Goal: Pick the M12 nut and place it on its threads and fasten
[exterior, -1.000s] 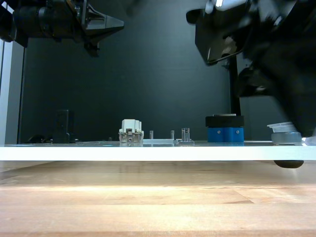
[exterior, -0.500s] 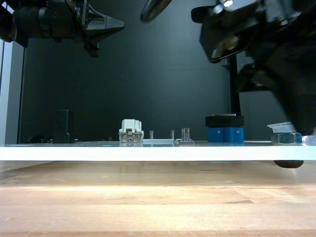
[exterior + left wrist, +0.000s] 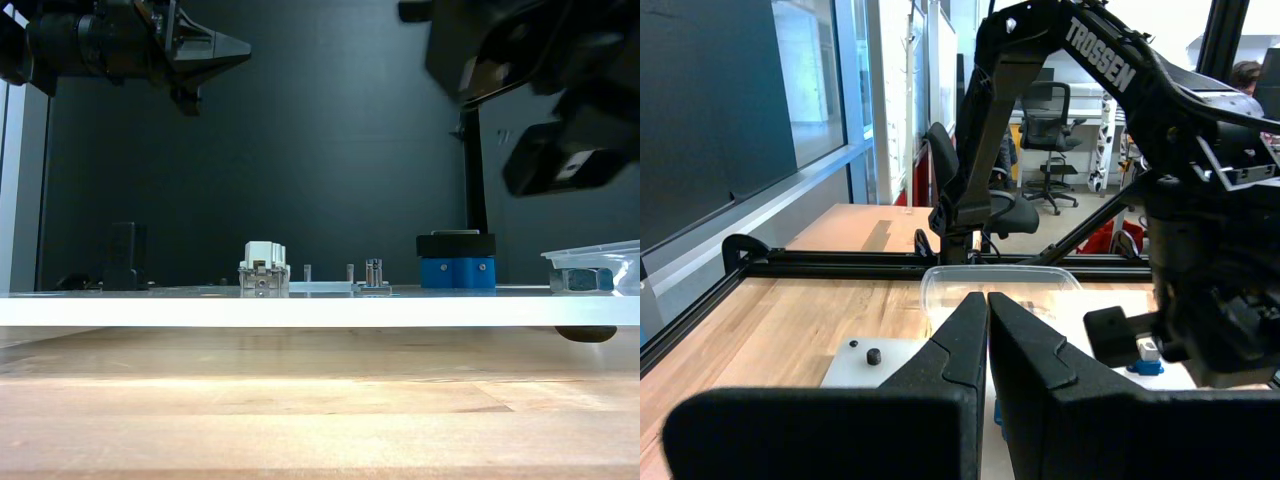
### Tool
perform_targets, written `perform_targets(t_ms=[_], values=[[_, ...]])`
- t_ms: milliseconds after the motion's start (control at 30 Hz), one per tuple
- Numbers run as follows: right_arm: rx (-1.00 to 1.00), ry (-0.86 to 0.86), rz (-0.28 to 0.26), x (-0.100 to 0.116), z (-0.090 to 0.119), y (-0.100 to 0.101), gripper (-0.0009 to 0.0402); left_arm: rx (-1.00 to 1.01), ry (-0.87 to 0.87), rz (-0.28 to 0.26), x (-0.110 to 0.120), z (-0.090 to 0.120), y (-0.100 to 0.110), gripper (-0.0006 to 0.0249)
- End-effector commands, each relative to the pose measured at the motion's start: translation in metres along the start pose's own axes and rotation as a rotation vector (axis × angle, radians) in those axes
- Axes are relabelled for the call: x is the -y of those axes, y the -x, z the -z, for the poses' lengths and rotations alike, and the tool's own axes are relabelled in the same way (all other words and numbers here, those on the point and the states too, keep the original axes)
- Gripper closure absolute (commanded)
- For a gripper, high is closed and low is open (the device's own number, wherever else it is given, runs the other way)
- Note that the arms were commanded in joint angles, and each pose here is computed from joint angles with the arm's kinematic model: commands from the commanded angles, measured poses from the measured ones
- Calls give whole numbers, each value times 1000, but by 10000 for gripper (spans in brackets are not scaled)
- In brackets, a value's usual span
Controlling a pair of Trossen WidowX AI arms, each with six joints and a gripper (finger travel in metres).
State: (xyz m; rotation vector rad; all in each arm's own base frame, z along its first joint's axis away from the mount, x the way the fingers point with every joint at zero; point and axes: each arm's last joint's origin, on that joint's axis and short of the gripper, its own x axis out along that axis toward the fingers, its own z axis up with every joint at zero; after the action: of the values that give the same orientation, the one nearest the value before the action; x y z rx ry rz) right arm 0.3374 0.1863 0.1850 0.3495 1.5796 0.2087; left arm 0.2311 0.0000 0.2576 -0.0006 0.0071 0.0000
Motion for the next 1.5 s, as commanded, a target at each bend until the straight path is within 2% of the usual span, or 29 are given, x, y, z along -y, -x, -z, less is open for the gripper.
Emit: perform_targets(t_ms=[33,233,533,700,767,867,933,1500], values=[[12,-3,29,2,-1,0,393,2,0,0,0,0,0,243],[73,-9,158,7,-1,1,393,2,0,0,0,0,0,243],[137,-11,243,10,-3,2,393,3,0,0,0,0,0,243],[144,-7,222,8,-5,2,393,2,0,0,0,0,0,243],[127,-4,171,6,-5,1,393,2,0,0,0,0,0,243],[82,7,60,2,-5,0,393,2,0,0,0,0,0,243],[52,7,19,1,-4,0,393,2,0,0,0,0,0,243],[47,10,18,1,-4,1,393,2,0,0,0,0,0,243]])
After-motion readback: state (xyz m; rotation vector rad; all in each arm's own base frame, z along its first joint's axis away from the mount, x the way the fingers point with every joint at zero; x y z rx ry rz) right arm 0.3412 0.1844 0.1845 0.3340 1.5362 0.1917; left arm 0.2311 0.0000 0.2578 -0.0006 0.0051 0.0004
